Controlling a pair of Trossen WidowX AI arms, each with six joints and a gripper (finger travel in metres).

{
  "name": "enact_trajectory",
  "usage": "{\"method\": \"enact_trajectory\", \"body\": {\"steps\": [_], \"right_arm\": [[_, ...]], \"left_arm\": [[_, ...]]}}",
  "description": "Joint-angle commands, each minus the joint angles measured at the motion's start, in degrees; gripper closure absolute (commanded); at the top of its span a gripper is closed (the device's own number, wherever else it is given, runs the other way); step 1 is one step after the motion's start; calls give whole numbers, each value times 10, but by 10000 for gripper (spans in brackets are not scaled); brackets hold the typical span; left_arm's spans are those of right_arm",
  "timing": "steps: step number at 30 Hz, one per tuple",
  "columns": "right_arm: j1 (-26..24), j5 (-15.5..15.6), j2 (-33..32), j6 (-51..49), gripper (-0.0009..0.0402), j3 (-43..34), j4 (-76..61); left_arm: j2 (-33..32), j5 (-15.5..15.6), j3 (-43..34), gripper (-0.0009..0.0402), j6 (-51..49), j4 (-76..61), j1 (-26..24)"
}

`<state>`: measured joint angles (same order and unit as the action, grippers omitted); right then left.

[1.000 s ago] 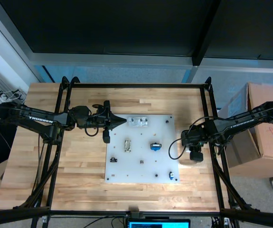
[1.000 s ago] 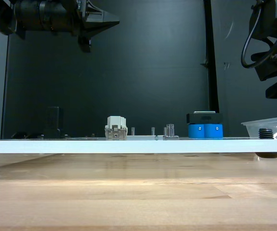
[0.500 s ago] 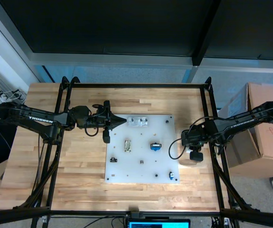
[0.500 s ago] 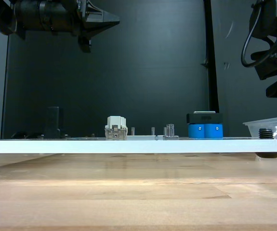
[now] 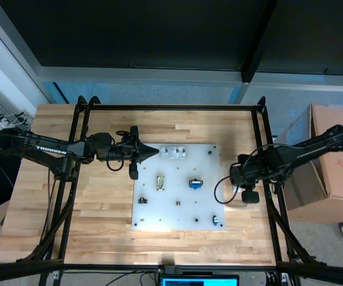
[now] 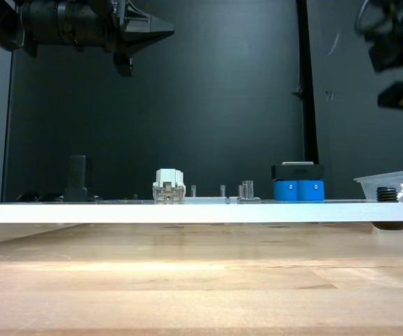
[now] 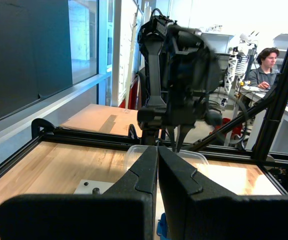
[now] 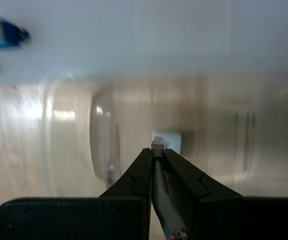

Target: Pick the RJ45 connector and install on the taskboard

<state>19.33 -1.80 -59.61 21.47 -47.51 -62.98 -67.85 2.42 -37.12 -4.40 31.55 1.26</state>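
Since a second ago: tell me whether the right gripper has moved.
Yes. The right gripper, shut on the RJ45 connector, has risen above the clear tray and edged away from the taskboard. The left gripper hangs shut over its far-left corner.

You can see the small pale RJ45 connector (image 8: 158,142) only in the right wrist view. It juts past the pinched-together tips of the right gripper (image 8: 157,153) on its black cable (image 8: 160,190). Behind it the clear plastic tray (image 8: 66,145), the white taskboard (image 8: 133,40) and a blue fitting (image 8: 4,34) are all smeared.

From above, the connector is too small for you to find. At table height that gripper is a dark blur, cut by the right edge.

The left gripper (image 6: 160,28) hangs high over the board's left side, its arm running off the top and left edges. In its own view its closed jaws hide part of the tray and board, and the right arm (image 7: 181,75) is blurred.
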Motion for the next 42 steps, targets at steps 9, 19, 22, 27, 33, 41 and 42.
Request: {"method": "enact_trajectory", "body": {"steps": [9, 19, 22, 27, 33, 41, 42], "right_arm": [[121, -62, -79, 70, 393, -113, 1], [173, -60, -204, 124, 393, -186, 19], [185, -57, -232, 143, 393, -205, 22], [199, -57, -263, 172, 393, -228, 30], [203, -57, -291, 172, 393, -249, 41], [204, -57, -299, 175, 393, -248, 43], [203, -56, -302, 175, 393, -248, 44]], "left_arm": [[0, 0, 0, 393, 0, 0, 0], [0, 0, 0, 393, 0, 0, 0], [0, 0, 0, 393, 0, 0, 0], [0, 0, 0, 393, 0, 0, 0], [0, 0, 0, 393, 0, 0, 0], [0, 0, 0, 393, 0, 0, 0], [0, 0, 0, 393, 0, 0, 0]]}}
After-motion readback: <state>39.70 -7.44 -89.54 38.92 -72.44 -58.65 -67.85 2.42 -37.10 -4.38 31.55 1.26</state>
